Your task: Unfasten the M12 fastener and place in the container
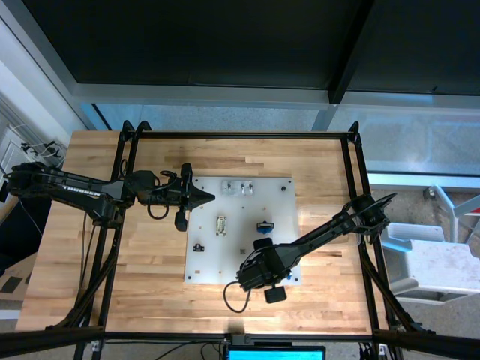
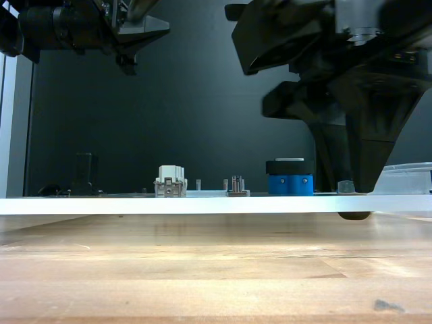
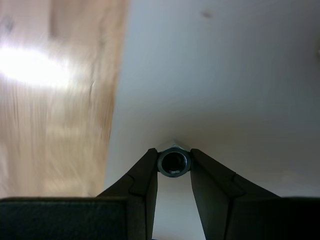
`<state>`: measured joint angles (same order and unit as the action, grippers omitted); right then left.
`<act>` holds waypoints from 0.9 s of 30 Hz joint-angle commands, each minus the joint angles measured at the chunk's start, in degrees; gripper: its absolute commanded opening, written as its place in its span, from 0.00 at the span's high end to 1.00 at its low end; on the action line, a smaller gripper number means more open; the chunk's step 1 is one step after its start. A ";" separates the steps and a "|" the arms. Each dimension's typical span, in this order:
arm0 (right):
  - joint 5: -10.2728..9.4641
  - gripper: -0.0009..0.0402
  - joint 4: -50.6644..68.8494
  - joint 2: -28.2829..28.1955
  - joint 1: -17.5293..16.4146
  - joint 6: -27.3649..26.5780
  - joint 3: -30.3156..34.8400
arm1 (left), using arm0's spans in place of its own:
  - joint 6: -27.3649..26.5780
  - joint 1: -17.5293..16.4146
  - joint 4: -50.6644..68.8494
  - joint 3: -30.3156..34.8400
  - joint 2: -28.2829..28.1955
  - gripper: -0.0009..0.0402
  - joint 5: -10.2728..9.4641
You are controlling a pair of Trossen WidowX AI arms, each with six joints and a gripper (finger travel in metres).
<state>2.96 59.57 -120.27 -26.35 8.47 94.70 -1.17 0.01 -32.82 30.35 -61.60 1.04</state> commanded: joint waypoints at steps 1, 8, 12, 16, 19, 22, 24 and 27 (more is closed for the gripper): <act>-0.07 0.96 -0.35 0.09 0.00 -12.87 0.09 | 0.00 0.00 0.00 0.02 0.00 0.98 0.00; 0.02 0.96 -0.33 0.20 0.02 -38.62 0.09 | 0.00 0.00 0.00 0.02 0.00 0.98 0.00; 0.07 0.96 -0.31 0.28 0.04 -52.52 0.09 | 0.00 0.00 -0.02 0.02 0.00 0.98 0.00; 0.55 0.96 -0.31 0.31 0.07 -63.73 0.09 | 0.00 0.00 -0.02 0.02 0.00 0.98 0.00; 0.55 0.96 -0.37 0.31 0.09 -68.00 0.09 | 0.00 0.00 -0.02 0.02 0.00 0.98 0.00; 0.48 0.95 -0.35 0.31 0.09 -67.95 0.09 | 0.00 0.00 -0.02 0.02 0.00 0.98 0.00; 0.48 0.93 -0.33 0.31 0.09 -67.93 0.09 | 0.00 -0.02 -0.02 0.02 0.00 0.98 0.00; 0.44 0.88 -0.33 0.31 0.09 -67.89 0.09 | 0.00 0.00 0.00 0.02 0.00 0.98 0.00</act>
